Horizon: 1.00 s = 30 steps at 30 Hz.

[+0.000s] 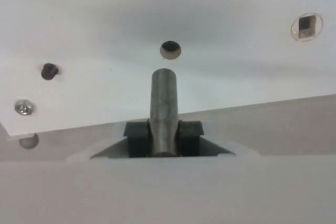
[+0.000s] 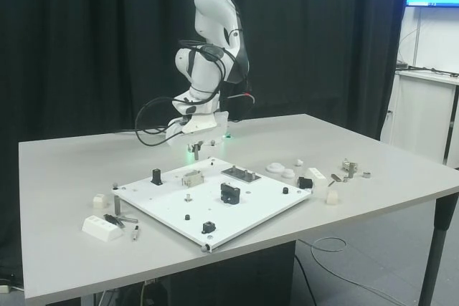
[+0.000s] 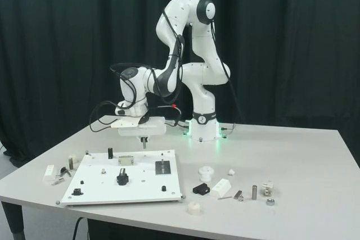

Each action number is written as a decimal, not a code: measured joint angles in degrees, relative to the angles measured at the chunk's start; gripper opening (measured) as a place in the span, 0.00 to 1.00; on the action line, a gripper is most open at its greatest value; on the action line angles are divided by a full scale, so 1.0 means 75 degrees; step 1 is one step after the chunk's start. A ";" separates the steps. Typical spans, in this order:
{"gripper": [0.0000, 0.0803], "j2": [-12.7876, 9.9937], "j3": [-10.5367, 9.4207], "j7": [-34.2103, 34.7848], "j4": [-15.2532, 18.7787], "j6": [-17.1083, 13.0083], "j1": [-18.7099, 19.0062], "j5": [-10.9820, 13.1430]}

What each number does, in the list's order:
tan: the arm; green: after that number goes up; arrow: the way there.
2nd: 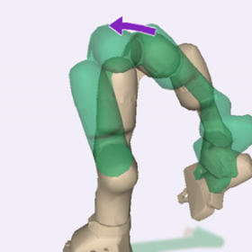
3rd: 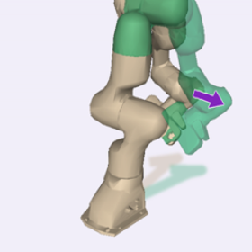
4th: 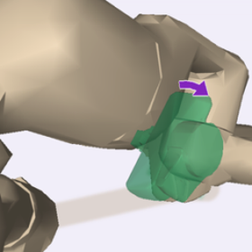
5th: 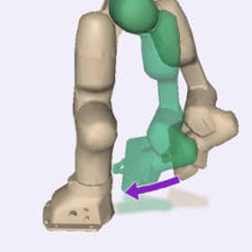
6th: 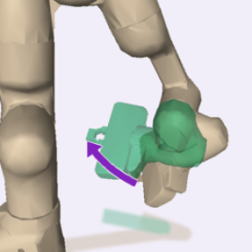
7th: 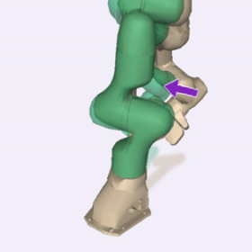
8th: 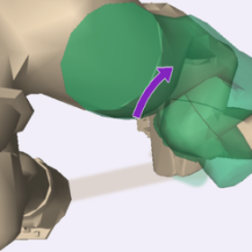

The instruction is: Place round peg 3.

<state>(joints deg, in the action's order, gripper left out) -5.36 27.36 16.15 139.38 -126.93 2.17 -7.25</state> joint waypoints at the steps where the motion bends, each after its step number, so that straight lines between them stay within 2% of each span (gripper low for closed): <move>1: 0.14 0.0000 0.0000 0.0000 -0.0006 0.0000 0.0003 0.0000; 30: 0.14 0.0001 0.0000 0.0041 -0.0098 0.0000 0.0071 -0.0028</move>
<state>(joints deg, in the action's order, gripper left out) -5.36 27.36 16.46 138.64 -126.93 2.70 -7.47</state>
